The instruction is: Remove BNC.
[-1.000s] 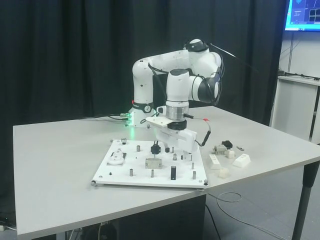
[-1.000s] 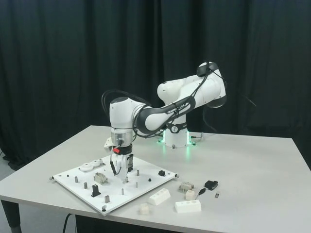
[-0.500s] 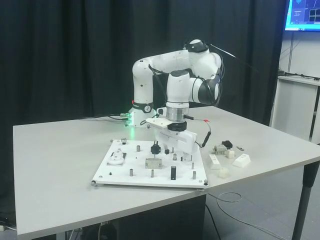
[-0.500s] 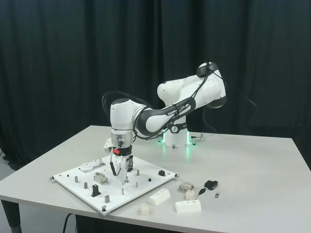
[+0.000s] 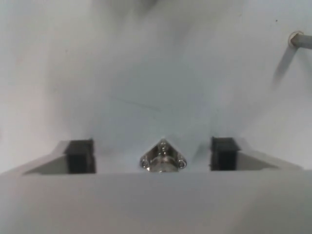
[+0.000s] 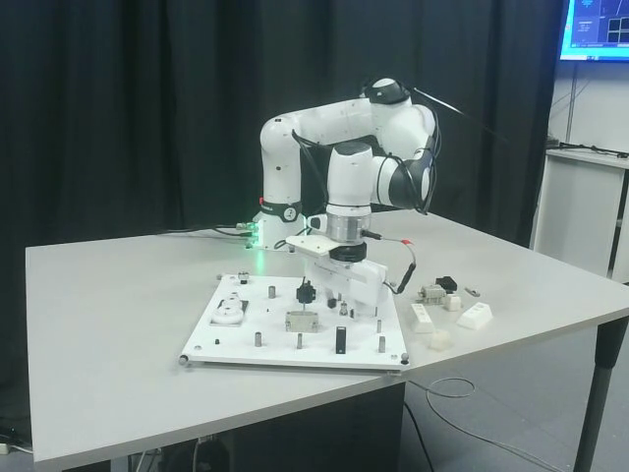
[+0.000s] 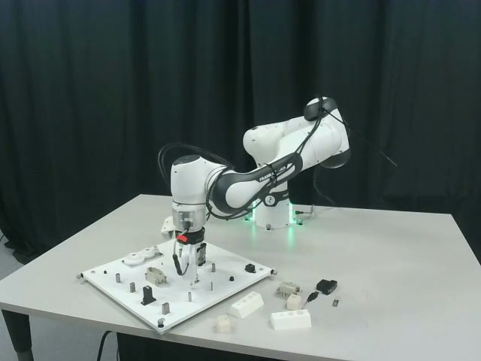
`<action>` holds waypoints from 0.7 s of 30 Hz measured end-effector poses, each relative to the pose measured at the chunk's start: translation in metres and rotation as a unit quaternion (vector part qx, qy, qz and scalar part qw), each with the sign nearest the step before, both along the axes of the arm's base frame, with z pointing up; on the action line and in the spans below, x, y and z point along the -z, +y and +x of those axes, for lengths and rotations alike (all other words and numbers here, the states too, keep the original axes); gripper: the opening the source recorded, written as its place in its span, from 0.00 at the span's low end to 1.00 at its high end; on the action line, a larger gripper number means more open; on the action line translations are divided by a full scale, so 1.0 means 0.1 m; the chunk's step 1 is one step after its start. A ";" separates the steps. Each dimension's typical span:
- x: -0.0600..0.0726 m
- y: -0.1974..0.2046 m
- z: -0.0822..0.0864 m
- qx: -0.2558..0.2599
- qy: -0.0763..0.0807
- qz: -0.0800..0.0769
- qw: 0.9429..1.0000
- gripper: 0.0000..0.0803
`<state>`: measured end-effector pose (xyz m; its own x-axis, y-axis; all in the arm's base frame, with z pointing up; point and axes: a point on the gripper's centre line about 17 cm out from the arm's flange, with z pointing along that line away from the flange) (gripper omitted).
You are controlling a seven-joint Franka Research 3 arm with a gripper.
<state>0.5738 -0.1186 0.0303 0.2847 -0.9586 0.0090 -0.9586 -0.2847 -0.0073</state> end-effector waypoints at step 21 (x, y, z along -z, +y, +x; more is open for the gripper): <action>0.01 -0.01 -0.05 -0.014 0.008 0.000 1.000 0.17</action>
